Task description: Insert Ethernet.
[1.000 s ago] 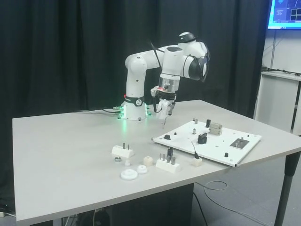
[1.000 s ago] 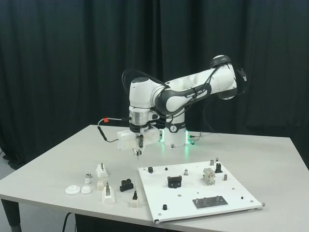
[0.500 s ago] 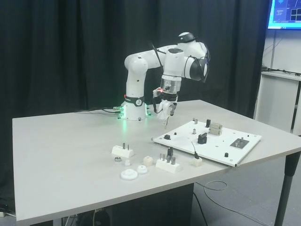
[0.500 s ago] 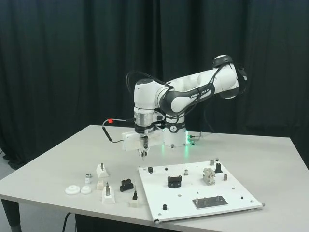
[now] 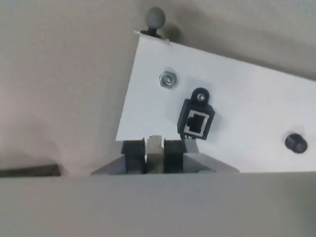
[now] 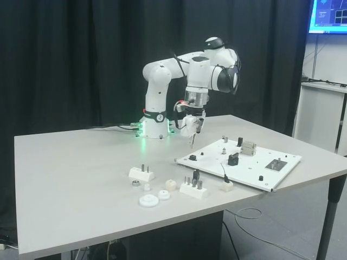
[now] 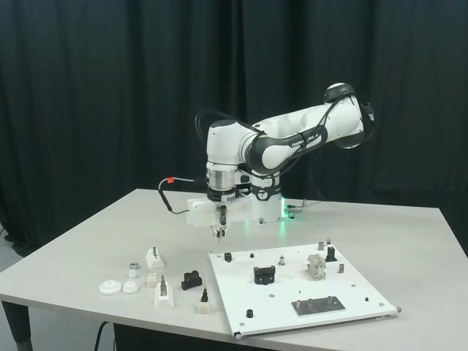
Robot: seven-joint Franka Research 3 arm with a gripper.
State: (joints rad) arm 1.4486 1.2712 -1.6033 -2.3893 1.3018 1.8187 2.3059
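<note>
Your gripper (image 5: 155, 155) is clamped on a small plug (image 5: 154, 146), which sits squeezed between the two black fingers (image 5: 133, 155) with no gap on either side. It hangs in the air above the near corner of the white board (image 7: 351, 292), clear of the surface; in the second room view the gripper (image 7: 220, 232) hovers just off the board's back left corner, and in the first room view it (image 6: 192, 142) hangs over the table (image 6: 70, 168) beside the board (image 6: 282, 173).

The Ethernet socket (image 5: 196, 121) is a black block mounted on the board close to that corner, its opening facing up toward the wrist camera. The plug is near the socket but not over it: it sits just off to one side, close to the board's edge. A nut (image 5: 168, 79) lies on the board near the socket, between it and the corner, and a grey ball-headed peg (image 5: 156, 19) stands at the corner itself. A black knob (image 5: 296, 142) sits farther along the board, well apart from the socket.

You have open grey table all around that corner of the board. The loose white parts (image 7: 157, 281) lie on the table to the front, well away from the gripper. The other board fixtures (image 7: 318, 265) stand toward the middle and far side, apart from the socket.
</note>
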